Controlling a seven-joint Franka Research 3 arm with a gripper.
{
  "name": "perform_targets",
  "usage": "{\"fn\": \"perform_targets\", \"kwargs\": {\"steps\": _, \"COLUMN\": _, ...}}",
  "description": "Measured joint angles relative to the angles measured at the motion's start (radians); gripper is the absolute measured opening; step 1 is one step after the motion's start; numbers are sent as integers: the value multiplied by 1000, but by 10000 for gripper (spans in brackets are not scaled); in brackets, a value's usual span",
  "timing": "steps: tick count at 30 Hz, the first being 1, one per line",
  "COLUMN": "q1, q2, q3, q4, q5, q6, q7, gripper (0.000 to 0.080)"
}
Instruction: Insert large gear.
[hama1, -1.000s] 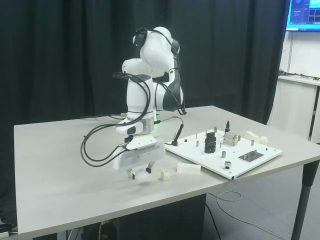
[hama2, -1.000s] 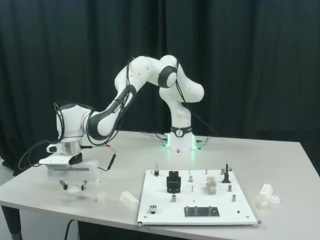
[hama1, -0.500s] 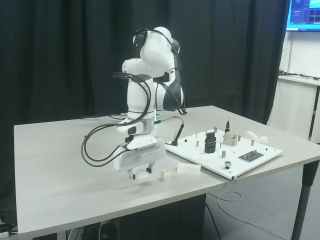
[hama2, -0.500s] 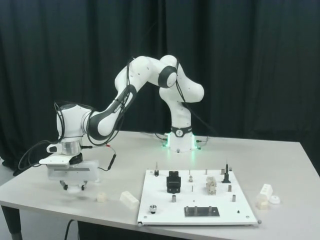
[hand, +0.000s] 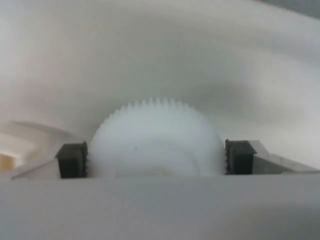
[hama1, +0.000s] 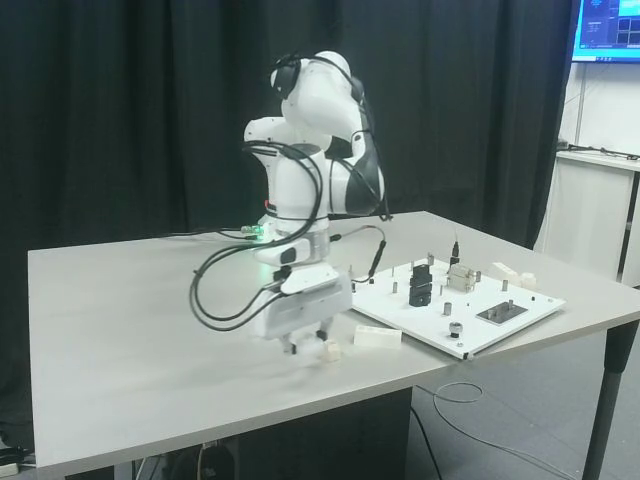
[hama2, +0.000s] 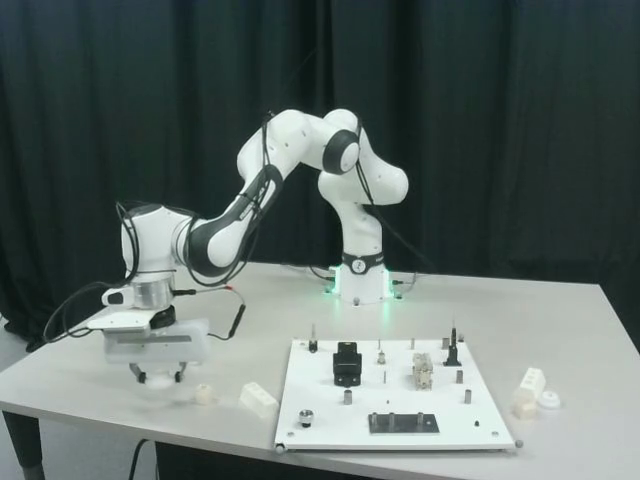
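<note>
From my remote station I logged the gripper clenched on the large gear: in the wrist view the white toothed disc sat between the two black fingertips, each pad pressed against its rim, so the jaws were grasping the gear. In the first room view the gripper hung low above the grey table, near the front edge, with the gear at its tip hard to make out against the white housing. I could not tell whether the gear touched the table surface or hung just clear of it. A small white block lay just beside the gripper, and a longer white block lay next to that, touching or nearly touching the edge of the white assembly board. The second room view showed the gripper well apart from the board, with the small block and the longer block between them. The board carried black fixtures, several upright pegs and a dark plate near its front edge. A few small white parts lay on the table past the board's far side. A green light glowed at the arm's base.
</note>
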Motion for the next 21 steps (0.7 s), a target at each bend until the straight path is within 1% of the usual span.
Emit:
{"fn": "perform_targets", "kwargs": {"steps": 8, "q1": 61, "q2": -20, "q3": 0, "q4": 0, "q5": 35, "q6": -25, "q7": 38, "gripper": 596}}
{"fn": "perform_targets", "kwargs": {"steps": 21, "q1": 205, "q2": -64, "q3": 1, "q4": 1, "q5": 38, "q6": -49, "q7": 172, "gripper": 596}}
